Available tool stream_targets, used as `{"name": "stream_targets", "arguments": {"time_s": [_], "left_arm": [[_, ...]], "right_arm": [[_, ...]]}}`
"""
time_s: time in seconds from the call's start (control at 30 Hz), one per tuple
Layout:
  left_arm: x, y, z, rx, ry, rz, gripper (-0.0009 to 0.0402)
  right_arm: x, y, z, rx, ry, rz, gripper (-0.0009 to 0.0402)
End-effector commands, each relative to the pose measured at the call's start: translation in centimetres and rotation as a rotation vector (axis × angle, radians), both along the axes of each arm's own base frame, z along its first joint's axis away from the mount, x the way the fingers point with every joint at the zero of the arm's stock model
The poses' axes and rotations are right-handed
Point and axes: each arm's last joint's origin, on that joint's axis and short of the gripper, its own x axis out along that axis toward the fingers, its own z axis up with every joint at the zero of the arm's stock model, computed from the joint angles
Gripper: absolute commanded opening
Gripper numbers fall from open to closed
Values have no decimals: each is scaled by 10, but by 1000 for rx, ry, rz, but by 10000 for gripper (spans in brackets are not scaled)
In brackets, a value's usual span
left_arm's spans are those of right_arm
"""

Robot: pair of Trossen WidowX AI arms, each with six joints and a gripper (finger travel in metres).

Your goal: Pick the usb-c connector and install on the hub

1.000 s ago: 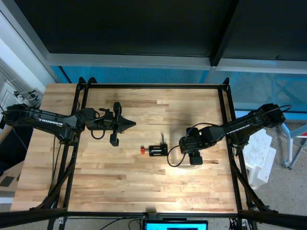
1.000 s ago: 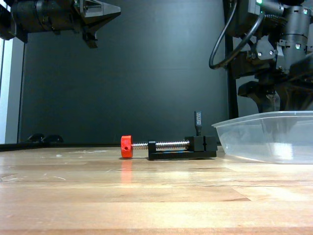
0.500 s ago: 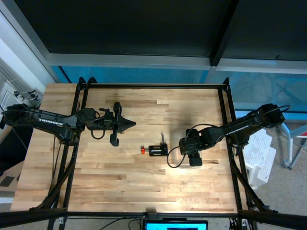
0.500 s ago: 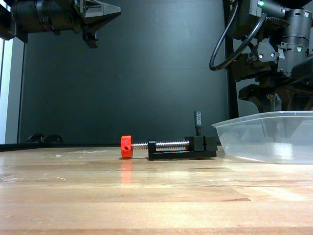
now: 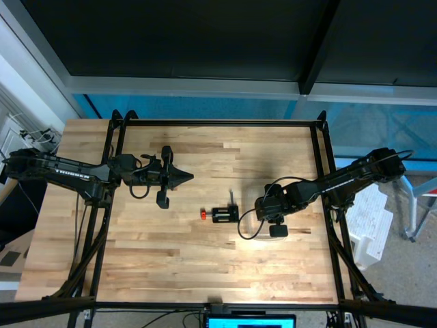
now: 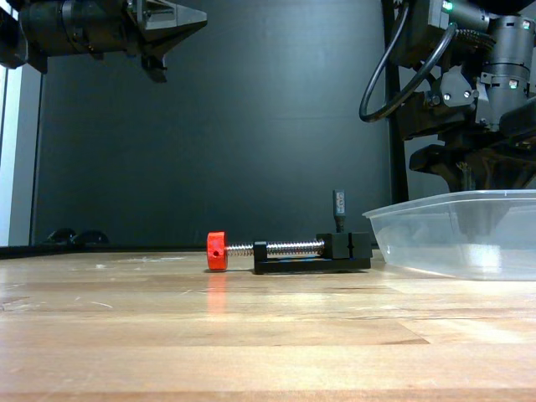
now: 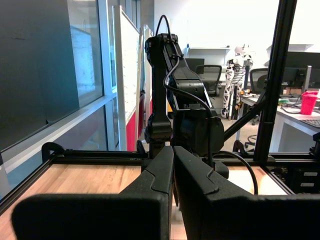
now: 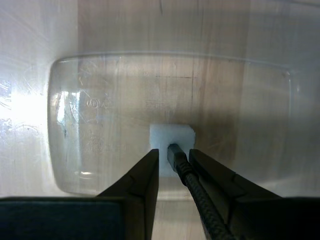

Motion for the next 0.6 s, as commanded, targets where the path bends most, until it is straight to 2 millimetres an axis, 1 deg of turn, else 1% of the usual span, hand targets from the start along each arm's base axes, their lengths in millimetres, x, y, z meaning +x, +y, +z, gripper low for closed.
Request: {"name": "stream_targets", "arguments": {"time_s": [0.03, 0.33, 0.6], "left_arm": [[0, 0, 0, 0, 0, 0, 0], [0, 0, 0, 0, 0, 0, 0], [0, 0, 0, 0, 0, 0, 0]], "right_arm": [[0, 0, 0, -1, 0, -1, 53], [0, 0, 0, -1, 1, -1, -2], [0, 0, 0, 0, 1, 0, 0]]}}
